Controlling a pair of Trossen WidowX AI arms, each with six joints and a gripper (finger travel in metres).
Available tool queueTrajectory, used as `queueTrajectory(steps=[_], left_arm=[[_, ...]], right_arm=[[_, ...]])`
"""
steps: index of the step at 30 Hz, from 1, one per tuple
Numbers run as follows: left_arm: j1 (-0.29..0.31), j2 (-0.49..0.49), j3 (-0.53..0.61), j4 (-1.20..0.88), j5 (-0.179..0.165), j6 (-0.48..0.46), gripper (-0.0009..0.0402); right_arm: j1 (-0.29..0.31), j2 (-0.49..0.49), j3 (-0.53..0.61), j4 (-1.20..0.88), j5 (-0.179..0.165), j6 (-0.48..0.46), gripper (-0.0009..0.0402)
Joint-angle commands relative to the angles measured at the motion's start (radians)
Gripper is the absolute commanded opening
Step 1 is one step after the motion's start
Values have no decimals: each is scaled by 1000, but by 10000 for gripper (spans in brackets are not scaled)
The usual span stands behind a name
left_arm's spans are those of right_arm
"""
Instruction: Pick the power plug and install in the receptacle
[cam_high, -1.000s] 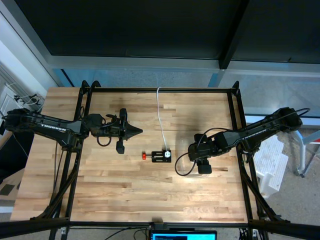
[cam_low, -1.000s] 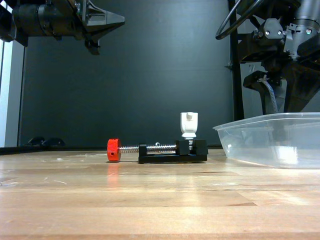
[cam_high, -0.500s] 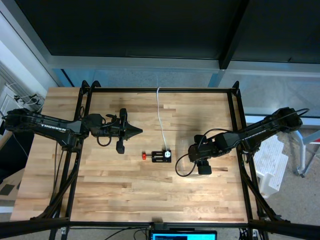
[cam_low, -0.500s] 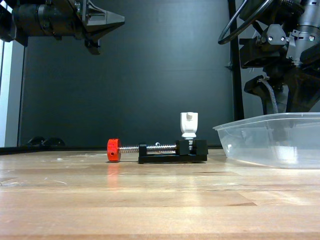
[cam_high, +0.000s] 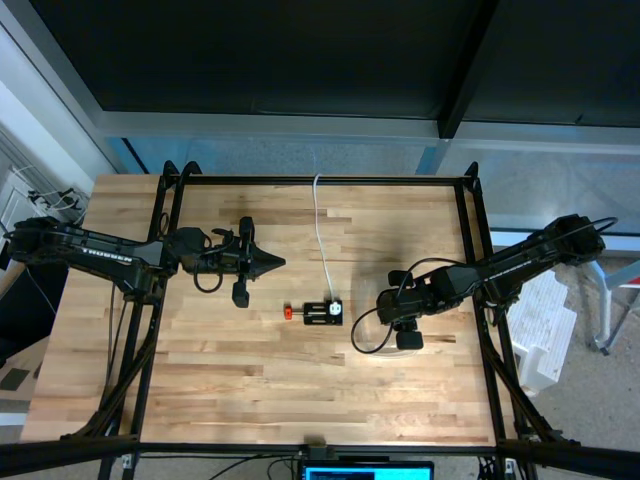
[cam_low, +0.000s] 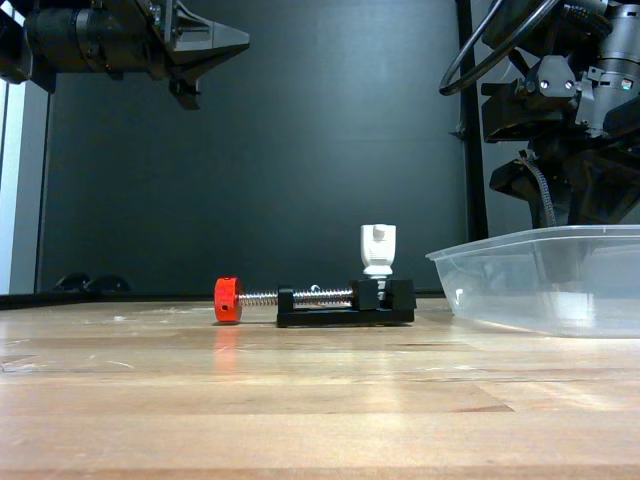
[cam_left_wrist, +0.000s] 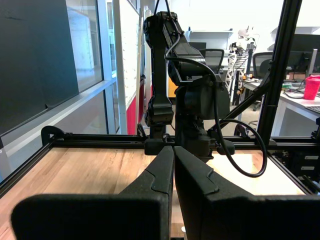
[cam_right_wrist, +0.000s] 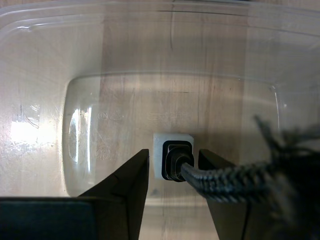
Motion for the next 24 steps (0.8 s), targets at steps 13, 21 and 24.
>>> queueTrajectory(steps=[13,21,24], left_arm=[[0,0,0,0,0,0,0],[0,0,0,0,0,0,0],[0,0,0,0,0,0,0]], right_arm=[[0,-2,0,2,9,1,36],[0,-13,0,-2,35,-5,4],[0,-16,0,-2,35,-7,4]])
